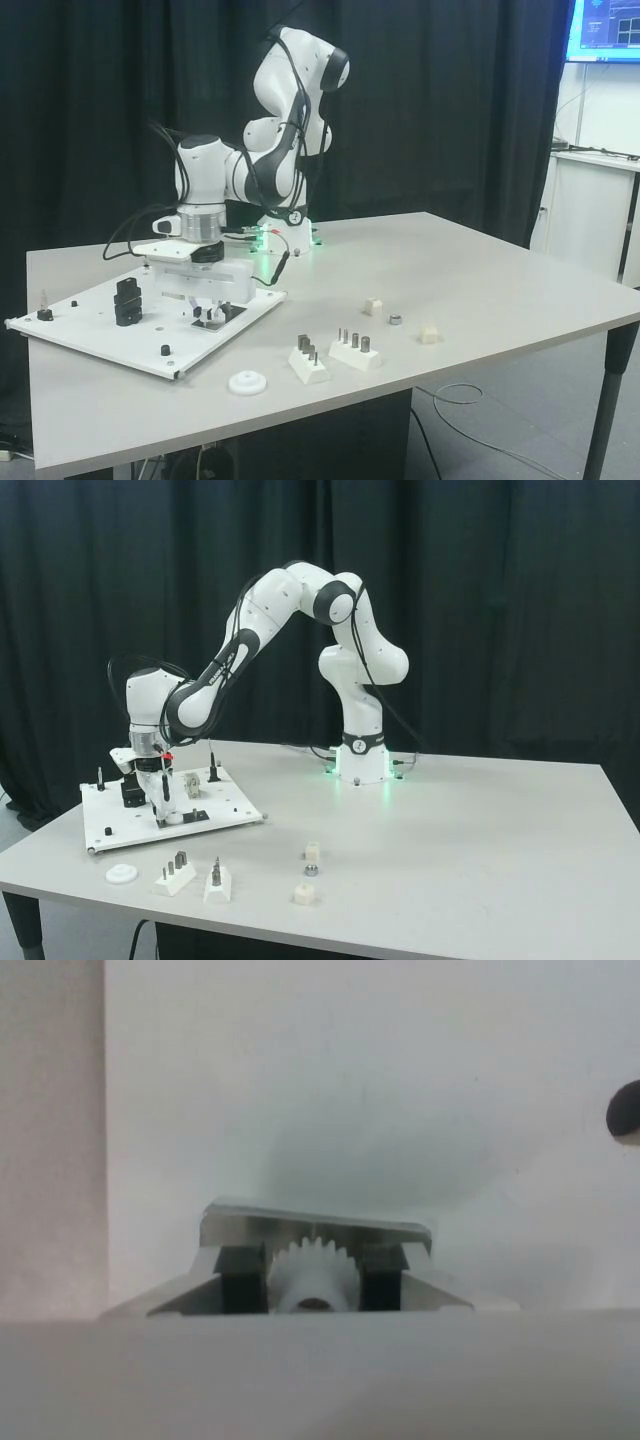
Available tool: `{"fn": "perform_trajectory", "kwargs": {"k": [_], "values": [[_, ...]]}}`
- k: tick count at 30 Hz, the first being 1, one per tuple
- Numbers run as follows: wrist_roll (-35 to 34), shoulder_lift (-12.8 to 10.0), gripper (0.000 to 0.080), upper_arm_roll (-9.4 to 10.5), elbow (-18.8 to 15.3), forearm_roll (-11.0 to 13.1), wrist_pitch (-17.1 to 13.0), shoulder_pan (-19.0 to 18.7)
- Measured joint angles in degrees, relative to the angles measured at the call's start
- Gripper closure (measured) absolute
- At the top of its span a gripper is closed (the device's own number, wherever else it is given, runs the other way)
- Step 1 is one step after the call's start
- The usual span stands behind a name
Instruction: Insert small gear.
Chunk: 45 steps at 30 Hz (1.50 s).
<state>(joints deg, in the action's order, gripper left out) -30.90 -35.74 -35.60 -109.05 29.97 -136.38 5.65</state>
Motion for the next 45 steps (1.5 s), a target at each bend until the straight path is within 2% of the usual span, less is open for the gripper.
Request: {"fn": "perform_trajectory", "kwargs": {"k": [8, 20, 28, 40, 45], "values": [[0.0, 0.0, 0.0607, -0.06, -0.2, -0.5, -0.4, -0.2], [2.4, -0.1, 0.0607, 0.07, -0.1, -3.1, -0.7, -0.6], [2.2, -0.1, 0.0607, 0.06, -0.1, -2.8, -0.8, -0.6], [-4.4, -0.1, 0.0607, 0.07, -0.2, -0.6, -0.6, -0.1], [-4.7, -0.1, 0.0607, 0.06, -0.2, -0.2, -0.6, -0.1]]}}
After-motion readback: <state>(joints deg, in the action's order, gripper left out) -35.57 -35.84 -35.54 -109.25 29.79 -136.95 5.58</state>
